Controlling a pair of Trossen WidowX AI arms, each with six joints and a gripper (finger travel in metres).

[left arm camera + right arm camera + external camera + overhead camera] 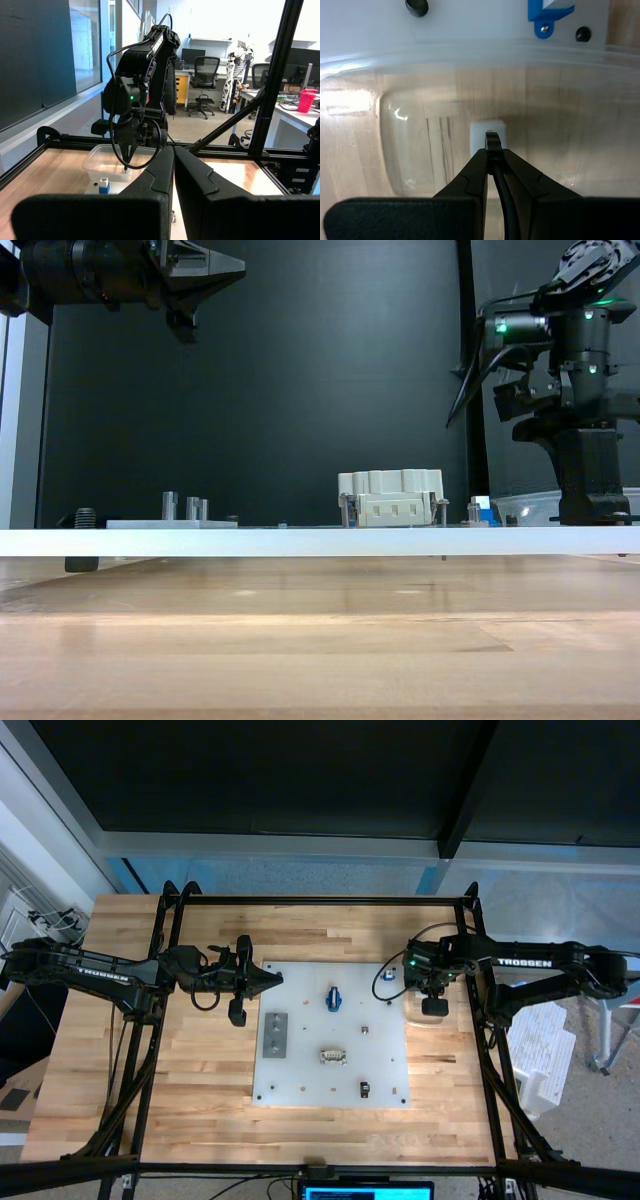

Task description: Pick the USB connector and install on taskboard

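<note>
Right gripper (492,149) was down in the clear tray (395,150), which sat on the bench just beside the taskboard's (300,1065) right edge, toward its far corner. Its fingers were narrow, pinched on the USB connector (488,131), with the black cable between them and the pale plug past the tips. Couldn't tell if the plug touched the tray floor. Left gripper (272,978) hung high over the taskboard's left edge, fingers pressed together, holding nothing.

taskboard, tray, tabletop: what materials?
Taskboard: white matte sheet, probably plastic. Tray: clear glossy plastic, wood shows through. Table: jointed wood strips, visible grain. Left gripper shut, raised at the board's left edge; right gripper shut on a black cable over the tray.
</note>
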